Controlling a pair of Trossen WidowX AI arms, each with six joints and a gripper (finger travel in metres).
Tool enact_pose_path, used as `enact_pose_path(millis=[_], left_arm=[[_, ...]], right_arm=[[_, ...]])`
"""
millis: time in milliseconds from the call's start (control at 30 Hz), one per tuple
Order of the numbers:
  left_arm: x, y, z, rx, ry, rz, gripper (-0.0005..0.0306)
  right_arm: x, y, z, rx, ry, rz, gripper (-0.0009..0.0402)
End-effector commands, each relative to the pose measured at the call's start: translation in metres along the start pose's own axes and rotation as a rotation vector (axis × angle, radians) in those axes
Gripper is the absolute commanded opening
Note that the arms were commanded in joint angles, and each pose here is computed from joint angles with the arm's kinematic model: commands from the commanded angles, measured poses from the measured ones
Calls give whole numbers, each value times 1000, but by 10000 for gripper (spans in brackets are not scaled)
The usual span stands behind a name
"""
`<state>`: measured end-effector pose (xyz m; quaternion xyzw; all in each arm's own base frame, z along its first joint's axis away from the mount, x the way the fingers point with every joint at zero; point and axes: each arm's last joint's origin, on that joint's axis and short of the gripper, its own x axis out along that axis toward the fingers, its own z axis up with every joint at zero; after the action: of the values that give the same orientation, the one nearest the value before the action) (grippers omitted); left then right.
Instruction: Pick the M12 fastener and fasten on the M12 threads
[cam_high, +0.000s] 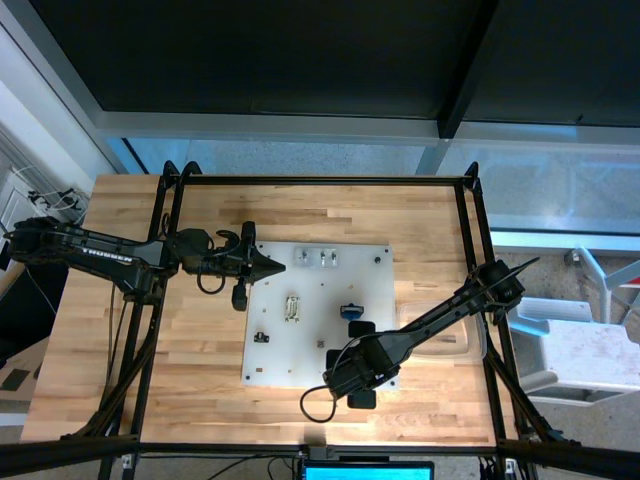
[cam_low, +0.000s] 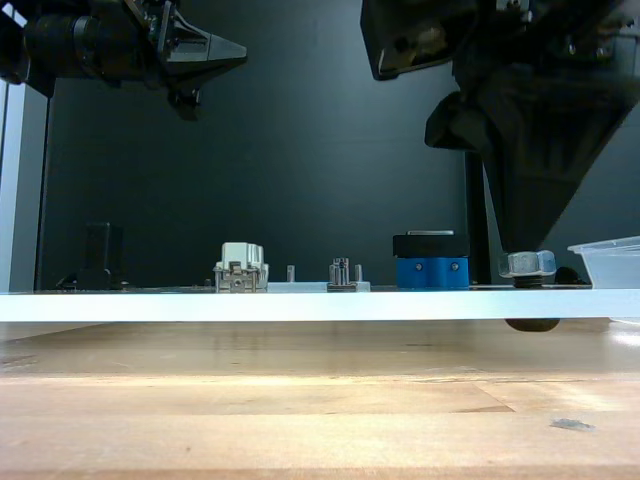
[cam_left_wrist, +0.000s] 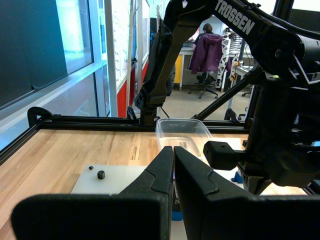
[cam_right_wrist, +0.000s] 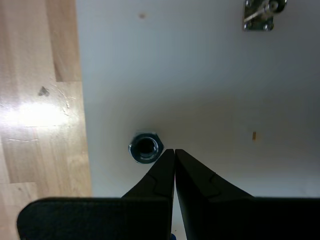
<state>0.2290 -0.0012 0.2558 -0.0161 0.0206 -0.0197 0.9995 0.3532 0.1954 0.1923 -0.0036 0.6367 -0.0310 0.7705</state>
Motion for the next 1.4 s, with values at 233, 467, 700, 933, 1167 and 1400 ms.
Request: enact_pose_path(millis=[233, 467, 700, 933, 1167, 1400], left_arm=[[0, 0, 0, 0, 0, 0, 0], [0, 0, 0, 0, 0, 0, 0], [0, 0, 0, 0, 0, 0, 0], [0, 0, 0, 0, 0, 0, 0], [0, 0, 0, 0, 0, 0, 0], [0, 0, 0, 0, 0, 0, 0]], right_arm=[[4, 2, -2, 22, 15, 34, 0], [-7, 7, -5, -114, 109, 281, 0], [-13, 1, -4, -80, 43, 129, 0], [-9, -3, -3, -44, -8, 30, 0], [-1, -2, -3, -24, -43, 24, 0], [1, -2, -3, -23, -46, 27, 0]])
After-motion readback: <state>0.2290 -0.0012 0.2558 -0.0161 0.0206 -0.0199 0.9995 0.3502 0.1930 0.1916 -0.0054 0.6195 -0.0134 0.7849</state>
